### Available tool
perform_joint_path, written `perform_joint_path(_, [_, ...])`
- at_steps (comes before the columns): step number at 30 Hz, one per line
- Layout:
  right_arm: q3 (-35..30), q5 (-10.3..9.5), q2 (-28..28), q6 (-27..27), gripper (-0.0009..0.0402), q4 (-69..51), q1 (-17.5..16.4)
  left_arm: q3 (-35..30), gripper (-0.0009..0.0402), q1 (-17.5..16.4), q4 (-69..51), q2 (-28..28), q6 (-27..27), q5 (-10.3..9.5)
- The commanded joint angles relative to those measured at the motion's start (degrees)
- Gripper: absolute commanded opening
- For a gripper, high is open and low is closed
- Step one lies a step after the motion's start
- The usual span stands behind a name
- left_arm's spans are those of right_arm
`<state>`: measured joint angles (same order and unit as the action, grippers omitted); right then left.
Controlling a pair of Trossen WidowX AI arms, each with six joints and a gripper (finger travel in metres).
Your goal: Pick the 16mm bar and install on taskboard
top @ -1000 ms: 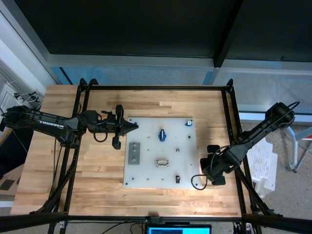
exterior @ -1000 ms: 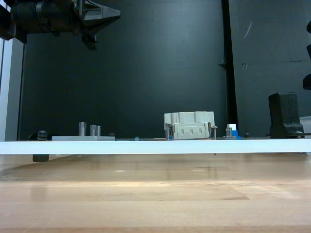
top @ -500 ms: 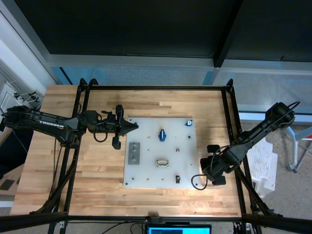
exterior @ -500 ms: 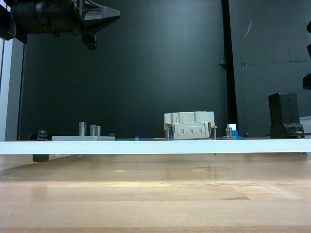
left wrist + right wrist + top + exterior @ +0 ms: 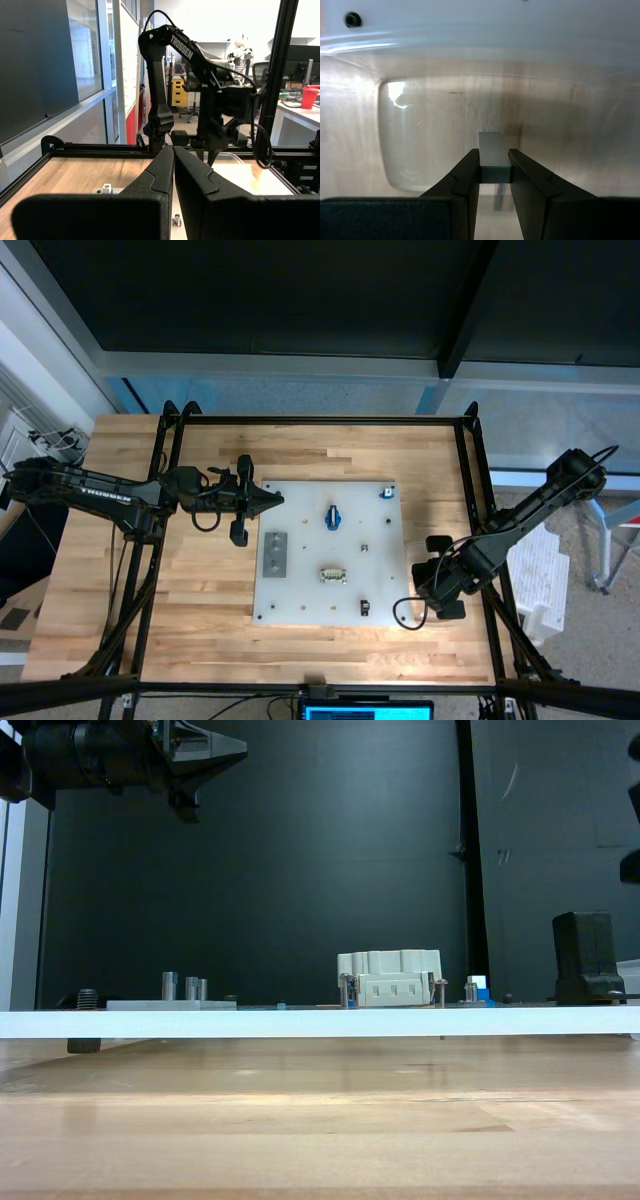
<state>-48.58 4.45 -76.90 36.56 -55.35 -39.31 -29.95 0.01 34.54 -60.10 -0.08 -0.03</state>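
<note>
In the right wrist view my right gripper (image 5: 495, 164) is shut on the 16mm bar (image 5: 495, 149), a small grey piece pinched between the fingertips. It hangs over a clear plastic tray (image 5: 420, 140) just off the taskboard's edge (image 5: 470, 20). From above, the right gripper (image 5: 434, 576) sits beside the right edge of the white taskboard (image 5: 300, 595). My left gripper (image 5: 273, 498) is shut on nothing and hovers over the board's far-left corner, high in the low view (image 5: 232, 750).
The board carries a grey block (image 5: 274, 553), a blue piece (image 5: 333, 517), a beige connector (image 5: 333, 576) and a small black part (image 5: 366, 607). Black frame rails (image 5: 470, 490) run along the table's sides.
The right gripper has risen a little with the bar and shifted slightly away from the near edge. The left arm has not moved.
</note>
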Motion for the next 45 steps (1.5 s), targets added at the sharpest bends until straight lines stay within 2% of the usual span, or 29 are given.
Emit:
perform_joint_path(1, [-3.13, 0.02, -0.02, 0.04, 0.0012, -2.78, -0.02, 0.00, 0.0000, -0.02, 0.00, 0.00, 0.02, 0.02])
perform_joint_path(11, [-11.56, 0.00, -1.60, 0.09, 0.0011, -10.54, -0.02, 0.00, 0.0000, -0.02, 0.00, 0.00, 0.02, 0.02])
perform_joint_path(22, [-15.23, 0.00, -4.66, 1.42, 0.0011, -11.54, 0.00, 0.00, 0.0000, -0.02, 0.00, 0.00, 0.02, 0.02])
perform_joint_path(45, [-29.83, -0.02, -19.32, 2.01, 0.0011, -12.37, 1.33, 0.00, 0.0000, -0.02, 0.00, 0.00, 0.02, 0.02])
